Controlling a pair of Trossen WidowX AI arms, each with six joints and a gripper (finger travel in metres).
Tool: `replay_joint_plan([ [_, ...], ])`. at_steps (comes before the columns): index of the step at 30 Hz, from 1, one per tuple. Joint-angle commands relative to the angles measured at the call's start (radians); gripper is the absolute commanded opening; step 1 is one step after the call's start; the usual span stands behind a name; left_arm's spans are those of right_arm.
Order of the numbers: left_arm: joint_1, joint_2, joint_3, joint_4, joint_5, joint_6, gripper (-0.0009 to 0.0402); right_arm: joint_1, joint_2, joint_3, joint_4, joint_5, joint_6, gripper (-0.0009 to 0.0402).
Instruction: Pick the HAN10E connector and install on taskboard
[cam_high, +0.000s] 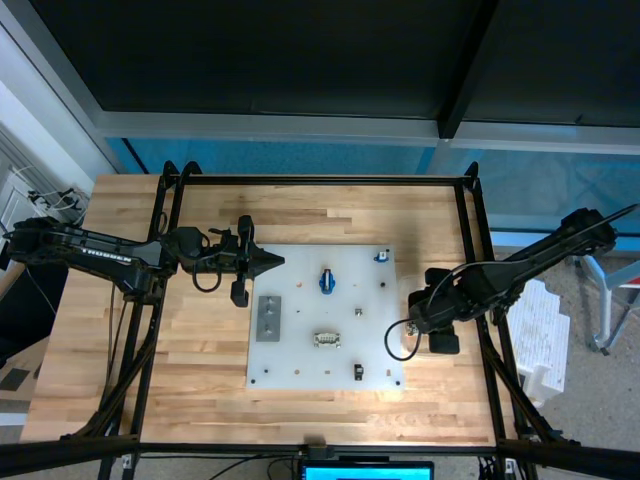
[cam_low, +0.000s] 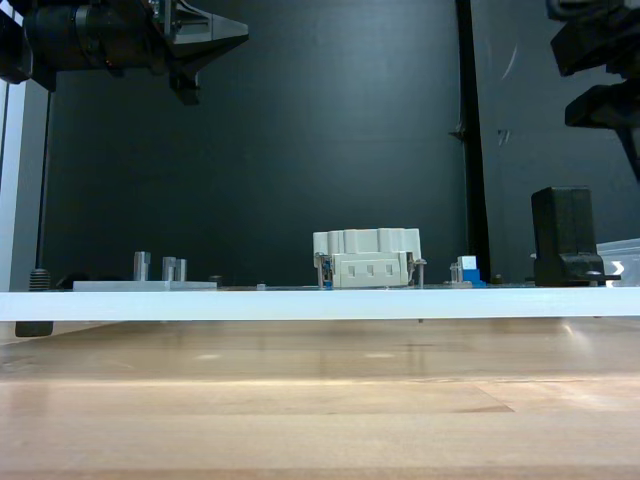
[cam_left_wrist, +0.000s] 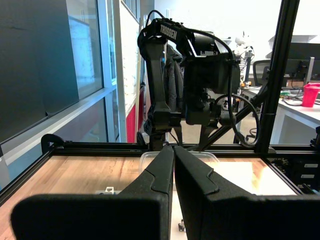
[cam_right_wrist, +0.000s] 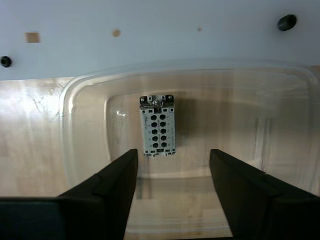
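Right gripper (cam_right_wrist: 172, 156), fingers spread, hangs over the clear plastic tray (cam_right_wrist: 67, 115) where I see the small beige-grey HAN10E connector (cam_right_wrist: 157, 126) lying straight ahead of the gap, long side pointing away, while the left gripper (cam_high: 272, 262), pressed together, hangs well apart over the left edge of the big white taskboard (cam_high: 300, 370).

We see HAN10E connector (cam_right_wrist: 157, 125): small beige-grey block, two columns of five pin holes facing up, lying flat inside clear tray (cam_right_wrist: 75, 125), long axis toward board edge. We see taskboard (cam_high: 300, 350): white plate, flat at centre of table (cam_high: 130, 300); tray just beside it at 3 o'clock.
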Motion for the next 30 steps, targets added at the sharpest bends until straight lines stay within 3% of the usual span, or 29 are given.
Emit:
replay_joint_plan([
  [1,0.0,0.0,0.0,0.0,0.0,0.0,0.0001,0.013,0.031,0.0,0.002,0.022,-0.003,0.0245],
  [10,0.0,0.0,0.0,0.0,0.0,0.0,0.0001,0.019,0.05,-0.059,0.086,0.021,-0.006,0.0299],
  [30,0.0,0.0,0.0,0.0,0.0,0.0,0.0001,0.024,0.079,-0.189,0.246,0.008,-0.032,0.0303],
])
